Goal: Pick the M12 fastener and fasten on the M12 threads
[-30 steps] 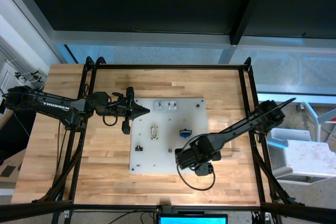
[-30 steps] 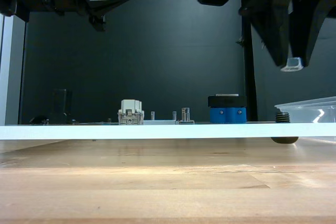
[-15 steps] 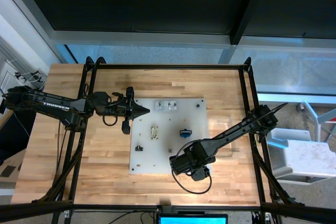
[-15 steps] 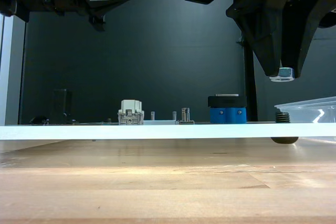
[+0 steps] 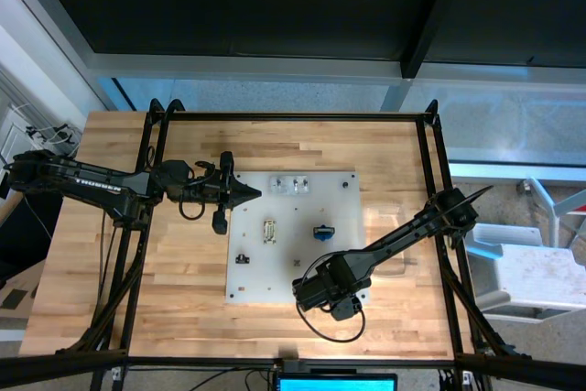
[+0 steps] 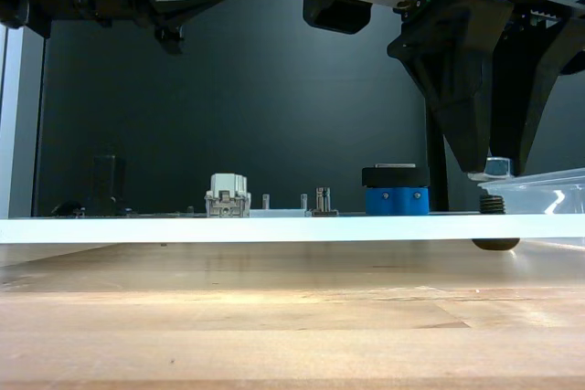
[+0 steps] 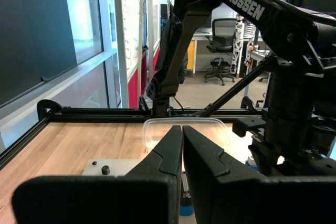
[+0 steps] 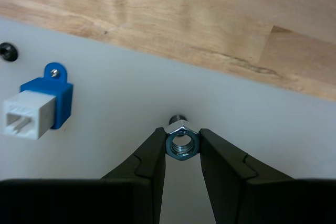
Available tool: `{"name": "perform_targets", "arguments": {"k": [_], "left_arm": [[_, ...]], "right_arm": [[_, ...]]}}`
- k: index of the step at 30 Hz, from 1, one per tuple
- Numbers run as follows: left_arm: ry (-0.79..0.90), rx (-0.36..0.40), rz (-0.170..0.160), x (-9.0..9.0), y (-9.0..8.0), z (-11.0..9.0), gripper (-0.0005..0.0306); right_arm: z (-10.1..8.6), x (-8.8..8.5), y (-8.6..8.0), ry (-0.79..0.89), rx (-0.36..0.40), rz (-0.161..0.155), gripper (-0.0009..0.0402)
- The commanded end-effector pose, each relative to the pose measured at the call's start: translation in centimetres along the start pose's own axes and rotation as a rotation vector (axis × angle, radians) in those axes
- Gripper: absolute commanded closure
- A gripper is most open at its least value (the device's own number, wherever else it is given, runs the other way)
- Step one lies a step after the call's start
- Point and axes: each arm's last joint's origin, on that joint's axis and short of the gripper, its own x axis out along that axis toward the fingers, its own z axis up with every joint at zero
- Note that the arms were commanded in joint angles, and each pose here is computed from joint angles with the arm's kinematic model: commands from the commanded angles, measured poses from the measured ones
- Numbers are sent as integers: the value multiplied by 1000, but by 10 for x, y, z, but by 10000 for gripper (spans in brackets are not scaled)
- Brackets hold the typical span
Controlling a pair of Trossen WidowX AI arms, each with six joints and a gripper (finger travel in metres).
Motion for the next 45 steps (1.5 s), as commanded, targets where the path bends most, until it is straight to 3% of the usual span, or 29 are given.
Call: {"name": "perform_targets", "arguments": {"k": [1, 22, 25, 32, 45], "left_arm": [[0, 0, 0, 0, 0, 0, 300], [0, 0, 0, 0, 0, 0, 300], [0, 0, 0, 0, 0, 0, 300], [0, 0, 0, 0, 0, 0, 300], [0, 0, 0, 0, 0, 0, 300]], "right_arm": [[0, 6, -1, -1, 1, 8, 373], [0, 21, -5, -3, -7, 21, 373], [0, 21, -5, -2, 46, 23, 373], [-1, 21, -1, 12, 154, 64, 373], [-1, 16, 0, 14, 451, 53, 373]]}}
